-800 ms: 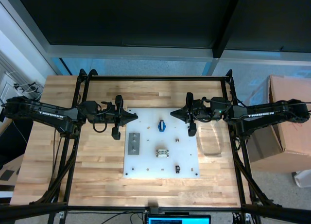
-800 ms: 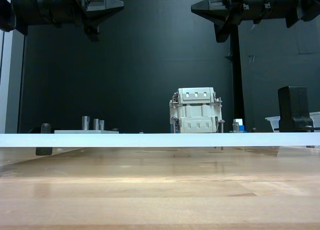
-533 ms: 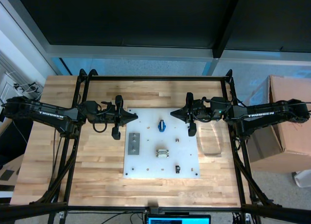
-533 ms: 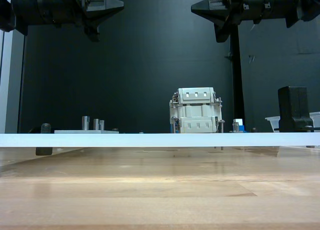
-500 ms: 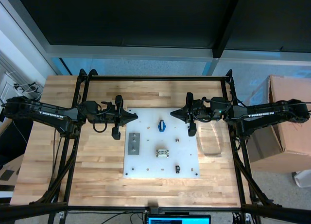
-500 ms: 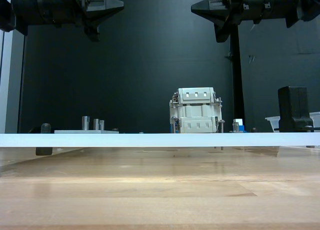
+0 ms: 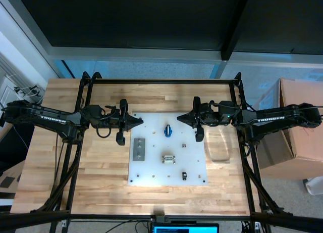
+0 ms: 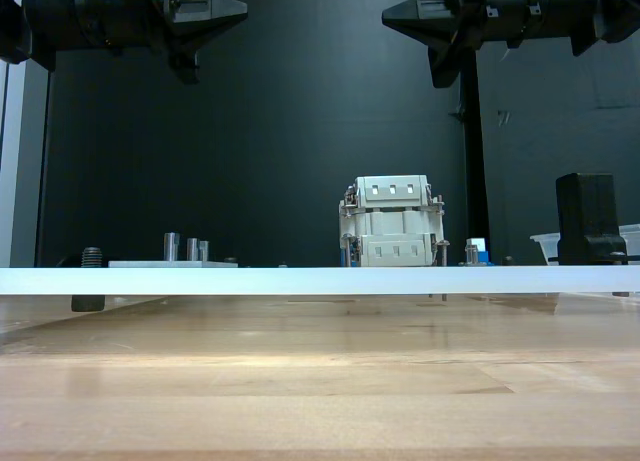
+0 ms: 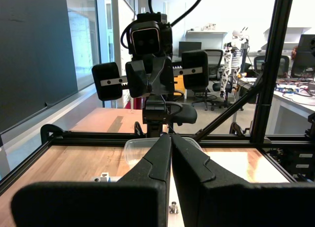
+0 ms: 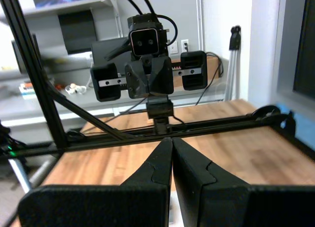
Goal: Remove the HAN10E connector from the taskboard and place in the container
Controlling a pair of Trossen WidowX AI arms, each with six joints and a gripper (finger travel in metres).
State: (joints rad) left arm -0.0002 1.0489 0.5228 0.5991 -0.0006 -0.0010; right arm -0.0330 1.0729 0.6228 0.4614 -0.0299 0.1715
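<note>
Both my left gripper (image 7: 141, 122) and right gripper (image 7: 179, 118) hang pinched empty (high over the taskboard's (image 7: 151, 173) far corners); HAN10E connector (image 7: 169, 159) seated upright, long axis left-right.

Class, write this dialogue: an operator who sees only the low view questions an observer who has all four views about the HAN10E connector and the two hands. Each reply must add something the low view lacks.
Operator: In the low view, the HAN10E connector stands upright on the board. Where on it?
Observer: The high view puts it in its seat near the middle of the white taskboard, with no hand touching it.
Operator: And the hands?
Observer: The wrist views show the left hand and the right hand both shut and empty, facing each other above the board's far edge.
</note>
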